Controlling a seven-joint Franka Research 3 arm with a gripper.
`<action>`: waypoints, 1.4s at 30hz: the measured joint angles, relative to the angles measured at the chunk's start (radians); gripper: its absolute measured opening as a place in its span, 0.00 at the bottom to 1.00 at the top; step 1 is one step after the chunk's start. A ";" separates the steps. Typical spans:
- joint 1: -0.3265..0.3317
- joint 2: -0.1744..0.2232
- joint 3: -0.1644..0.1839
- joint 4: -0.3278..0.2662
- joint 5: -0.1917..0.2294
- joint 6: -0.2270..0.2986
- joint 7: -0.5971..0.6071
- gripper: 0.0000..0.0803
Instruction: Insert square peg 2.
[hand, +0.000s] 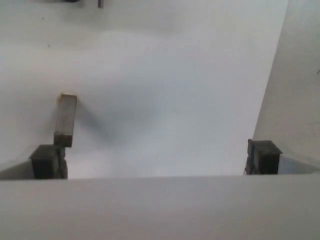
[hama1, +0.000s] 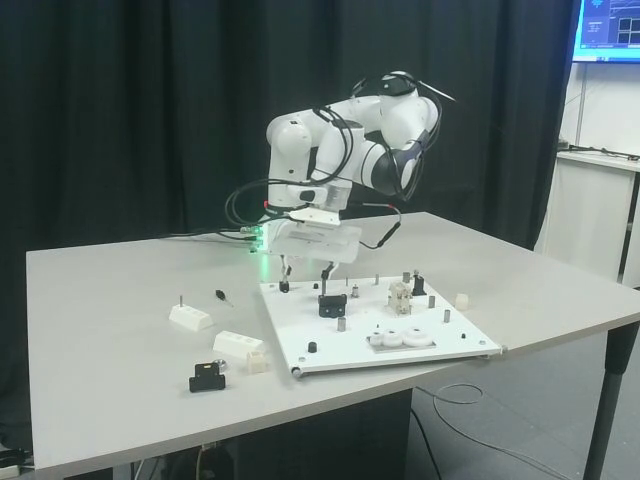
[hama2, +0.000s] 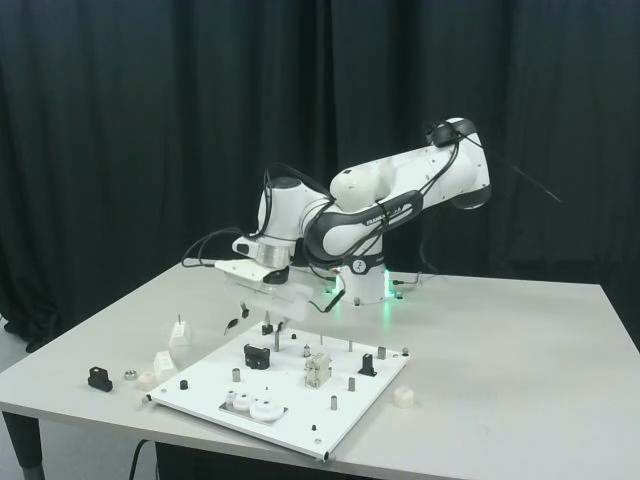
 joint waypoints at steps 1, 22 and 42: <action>-0.001 0.000 0.001 0.001 0.004 0.001 0.000 1.00; -0.042 0.000 0.036 0.048 0.032 0.019 0.000 1.00; -0.052 -0.006 -0.073 0.147 -0.074 -0.099 0.024 1.00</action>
